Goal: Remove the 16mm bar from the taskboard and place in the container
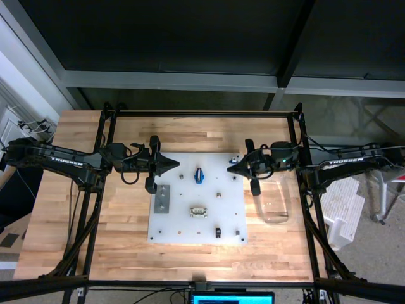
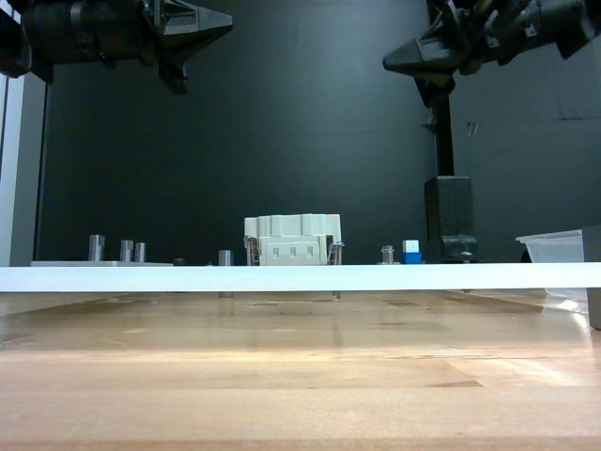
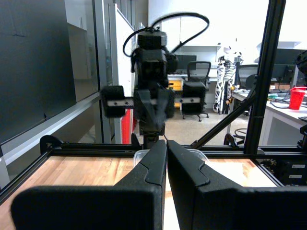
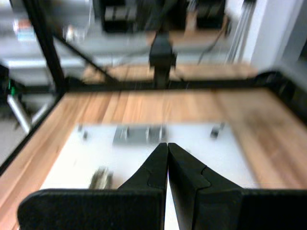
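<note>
bright even light fr above; low view dark bg; taskboard [image 4: 216, 158] blurred past right gripper [image 4: 167, 145]; left gripper [image 3: 166, 143] sharp.

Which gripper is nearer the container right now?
The right gripper: it hangs shut above the taskboard's far right corner, next to the container. The left gripper, also shut, hangs above the board's far left side, farther off.

White TROSSEN lettering is showing on the left arm [image 1: 63, 162] and right arm [image 1: 345, 163], behind the left end effector [image 1: 179, 164] and right end effector [image 1: 229, 169].
</note>
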Robot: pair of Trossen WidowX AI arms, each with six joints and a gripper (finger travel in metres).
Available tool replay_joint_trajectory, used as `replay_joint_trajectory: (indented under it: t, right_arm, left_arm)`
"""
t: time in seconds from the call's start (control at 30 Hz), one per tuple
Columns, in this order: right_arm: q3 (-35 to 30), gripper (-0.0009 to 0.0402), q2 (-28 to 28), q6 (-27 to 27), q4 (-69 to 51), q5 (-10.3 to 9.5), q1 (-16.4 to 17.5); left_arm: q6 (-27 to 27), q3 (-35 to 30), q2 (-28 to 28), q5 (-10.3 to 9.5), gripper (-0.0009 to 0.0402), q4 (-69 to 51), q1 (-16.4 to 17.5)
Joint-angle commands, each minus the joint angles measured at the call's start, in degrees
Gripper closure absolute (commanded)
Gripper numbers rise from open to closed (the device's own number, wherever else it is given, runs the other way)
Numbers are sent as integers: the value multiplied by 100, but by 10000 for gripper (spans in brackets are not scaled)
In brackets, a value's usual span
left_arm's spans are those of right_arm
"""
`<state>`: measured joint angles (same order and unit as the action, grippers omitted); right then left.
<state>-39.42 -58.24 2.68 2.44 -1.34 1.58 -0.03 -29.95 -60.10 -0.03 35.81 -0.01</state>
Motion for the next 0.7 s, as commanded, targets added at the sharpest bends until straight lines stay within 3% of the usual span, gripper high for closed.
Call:
replay_joint_trajectory:
  t: [0.03, 0.2, 0.7]
  right_arm:
    - [-431, 393, -234, 15, -931, 35, 297]
    - [-1145, 393, -737, 17, -2326, 240, 811]
    - [-2765, 381, -2194, 586, -4750, 243, 1886]
  left_arm:
    - [0, 0, -2, 2, 393, 2, 0]
    - [0, 0, -2, 2, 393, 2, 2]
    - [0, 0, -2, 2, 393, 2, 0]
